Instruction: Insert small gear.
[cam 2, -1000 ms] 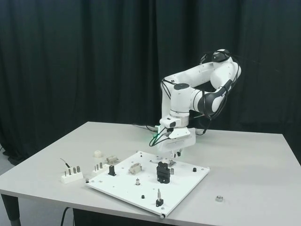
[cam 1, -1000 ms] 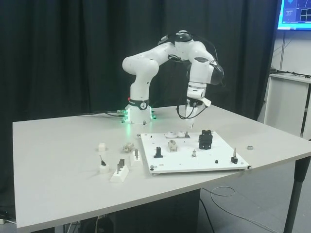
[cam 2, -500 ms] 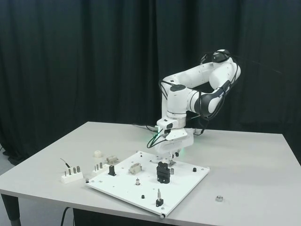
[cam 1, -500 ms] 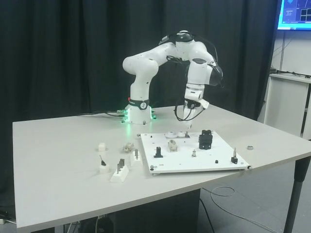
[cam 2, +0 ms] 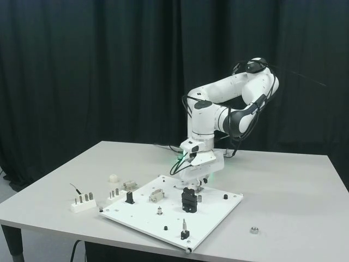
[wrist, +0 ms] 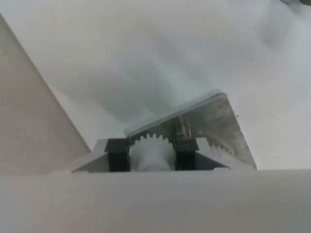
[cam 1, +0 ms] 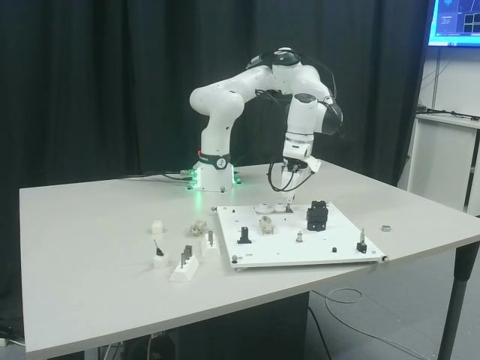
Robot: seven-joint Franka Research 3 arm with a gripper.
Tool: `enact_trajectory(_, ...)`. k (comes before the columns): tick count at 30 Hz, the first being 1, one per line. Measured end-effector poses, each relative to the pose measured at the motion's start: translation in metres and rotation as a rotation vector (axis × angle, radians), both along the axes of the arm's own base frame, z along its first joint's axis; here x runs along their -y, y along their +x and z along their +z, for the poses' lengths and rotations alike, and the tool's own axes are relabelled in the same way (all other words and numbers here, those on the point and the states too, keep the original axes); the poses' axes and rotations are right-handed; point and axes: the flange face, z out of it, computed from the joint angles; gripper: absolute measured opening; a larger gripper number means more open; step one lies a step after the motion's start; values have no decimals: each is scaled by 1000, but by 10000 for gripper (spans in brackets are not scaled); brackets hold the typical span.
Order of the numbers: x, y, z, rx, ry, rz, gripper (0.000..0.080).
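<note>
Clearly, black jaws grip the small white gear (wrist: 151,151).

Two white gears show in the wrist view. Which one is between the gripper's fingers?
The small gear sits between the two black fingers; the other gear lies outside them, on the board.

Black curtain (cam 1: 112,82) hangs floor-to-ceiling behind the grey table (cam 1: 90,262); white cabinet (cam 1: 442,157) stands at the room's edge w/ a lit screen (cam 1: 455,22) mounted above it; grey floor (cam 1: 390,330) under table, cable lying on it.
</note>
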Motion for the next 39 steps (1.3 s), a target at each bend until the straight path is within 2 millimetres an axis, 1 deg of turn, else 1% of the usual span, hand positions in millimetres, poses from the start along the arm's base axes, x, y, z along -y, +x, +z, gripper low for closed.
enact_trajectory(14,-1,1,1,-1,7,-1,194)
enact_trajectory(39,17,8,0,8,27,-32,194)
